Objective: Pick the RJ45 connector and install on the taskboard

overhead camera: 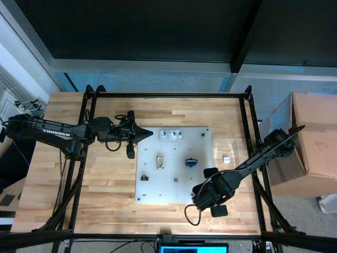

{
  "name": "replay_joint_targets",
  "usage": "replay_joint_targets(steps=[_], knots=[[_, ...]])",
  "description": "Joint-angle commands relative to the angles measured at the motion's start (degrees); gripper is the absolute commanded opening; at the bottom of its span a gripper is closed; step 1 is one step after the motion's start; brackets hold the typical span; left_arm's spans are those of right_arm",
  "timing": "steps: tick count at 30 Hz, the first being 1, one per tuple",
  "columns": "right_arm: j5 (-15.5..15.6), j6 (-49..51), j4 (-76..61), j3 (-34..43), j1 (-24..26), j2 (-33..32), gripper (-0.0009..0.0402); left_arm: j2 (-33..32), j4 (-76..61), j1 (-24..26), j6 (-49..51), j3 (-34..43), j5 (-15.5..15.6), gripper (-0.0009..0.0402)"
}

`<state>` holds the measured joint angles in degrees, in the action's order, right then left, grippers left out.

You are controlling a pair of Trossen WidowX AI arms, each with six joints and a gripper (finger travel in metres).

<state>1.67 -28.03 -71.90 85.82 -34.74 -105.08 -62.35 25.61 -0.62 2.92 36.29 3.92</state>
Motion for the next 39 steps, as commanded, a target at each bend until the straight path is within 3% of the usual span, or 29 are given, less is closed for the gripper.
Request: replay_joint_targets(steps=[1, 39], knots=[[-0.1, -0.1, 0.0, -0.1, 0.0, -0.2, 0.0, 0.0, 0.0, 0.0, 0.0, 0.0, 0.0, 0.0], [-0.1, -0.1, 2.4, -2.1, -0.4, -0.2, 0.0, 0.0, 0.0, 0.0, 0.0, 0.0, 0.0, 0.0]])
